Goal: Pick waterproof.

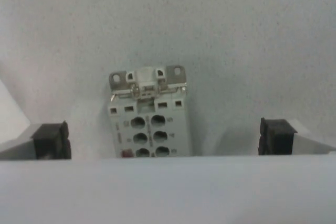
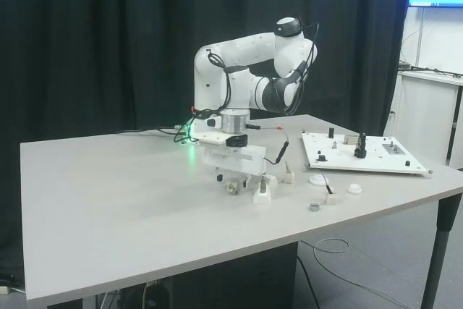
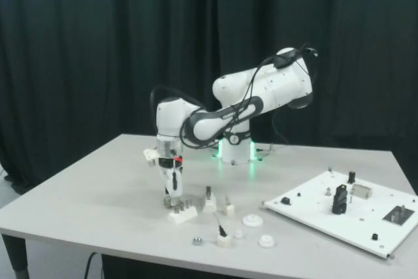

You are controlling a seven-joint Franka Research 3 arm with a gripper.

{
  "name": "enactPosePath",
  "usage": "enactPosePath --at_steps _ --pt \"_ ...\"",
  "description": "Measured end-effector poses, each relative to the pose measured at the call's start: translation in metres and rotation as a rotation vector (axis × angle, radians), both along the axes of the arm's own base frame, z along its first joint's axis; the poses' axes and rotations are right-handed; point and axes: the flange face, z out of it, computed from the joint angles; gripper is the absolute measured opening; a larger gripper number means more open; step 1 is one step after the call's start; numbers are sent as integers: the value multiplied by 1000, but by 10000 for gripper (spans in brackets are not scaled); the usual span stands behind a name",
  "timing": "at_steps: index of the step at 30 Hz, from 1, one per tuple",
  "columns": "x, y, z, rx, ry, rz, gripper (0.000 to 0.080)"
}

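Note:
The waterproof connector (image 1: 149,116) is a small white and grey block with round sockets and metal tabs at one end. It lies flat on the grey table (image 1: 236,35). My gripper (image 1: 163,139) hangs low over it, open, with one black fingertip (image 1: 51,140) on each side and a wide gap to the part. From the room cameras the connector (image 2: 233,188) shows as a small grey piece just under the gripper (image 2: 228,177). In the second room view the gripper (image 3: 171,195) points straight down near the table's front; the connector is too small to make out there.
Small white fixtures stand close by: one (image 2: 262,195) beside the gripper, a block with pegs (image 3: 183,212), round caps (image 2: 318,179) and a nut (image 2: 315,206). A white board (image 2: 376,161) with black parts lies at the right. The arm's base glows green (image 3: 219,153).

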Motion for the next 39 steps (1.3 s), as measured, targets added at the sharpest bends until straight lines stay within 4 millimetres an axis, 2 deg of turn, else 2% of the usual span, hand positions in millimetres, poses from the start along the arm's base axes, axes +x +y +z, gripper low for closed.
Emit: enactPosePath --at_steps 19,20,25,26,34,35,39 --pt "1 3 -14 -24 -22 0 800" --pt "1 3 -14 -24 -22 0 510" --pt "2 5 -16 -24 -19 5 510" --pt "3 5 -16 -24 -20 5 348" --pt "4 6 -15 -24 -21 9 348" --pt "5 6 -15 -24 -22 10 317" --pt "7 6 -10 -28 -30 11 317"
